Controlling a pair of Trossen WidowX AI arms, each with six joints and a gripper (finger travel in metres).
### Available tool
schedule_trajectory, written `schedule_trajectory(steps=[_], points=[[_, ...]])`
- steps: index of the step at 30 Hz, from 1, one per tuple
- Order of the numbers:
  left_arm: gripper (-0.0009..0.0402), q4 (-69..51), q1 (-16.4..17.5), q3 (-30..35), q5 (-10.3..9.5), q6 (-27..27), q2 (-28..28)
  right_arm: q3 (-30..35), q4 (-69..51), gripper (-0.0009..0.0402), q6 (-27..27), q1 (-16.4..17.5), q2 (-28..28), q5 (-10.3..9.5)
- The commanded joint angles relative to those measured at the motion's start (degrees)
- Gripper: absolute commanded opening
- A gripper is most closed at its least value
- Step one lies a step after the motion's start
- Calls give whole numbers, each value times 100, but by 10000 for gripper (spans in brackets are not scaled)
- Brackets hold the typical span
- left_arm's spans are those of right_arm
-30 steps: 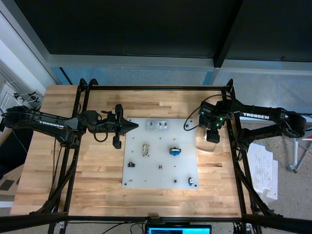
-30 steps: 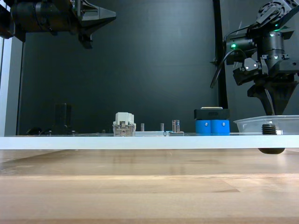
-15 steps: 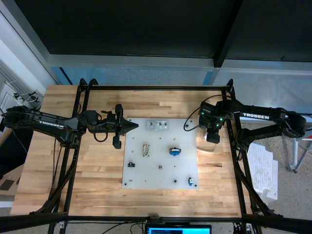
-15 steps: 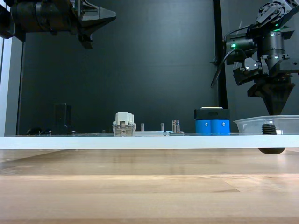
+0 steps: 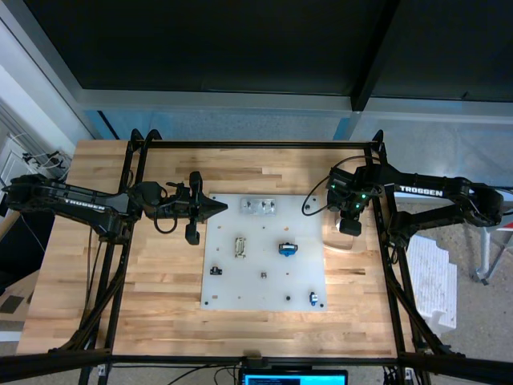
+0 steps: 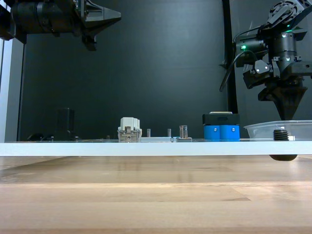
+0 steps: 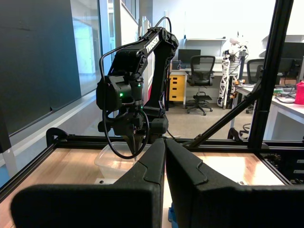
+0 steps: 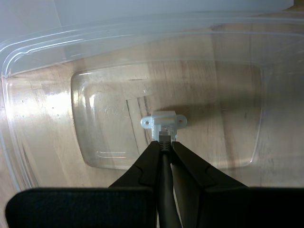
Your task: Pick the RJ45 connector and install on taskboard
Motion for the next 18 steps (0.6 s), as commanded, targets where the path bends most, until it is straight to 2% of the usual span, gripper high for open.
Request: schedule_trajectory(steps=[1,12,18], points=[[0,0,2,2,0,2,2,55,-44,0,-7,9,-4,2],[0,0,2,2,0,0,2,437,-560,0,-4,22,-118,42],[0,0,0,2,0,0,0,918,-1110,0,166,52,-203,42]])
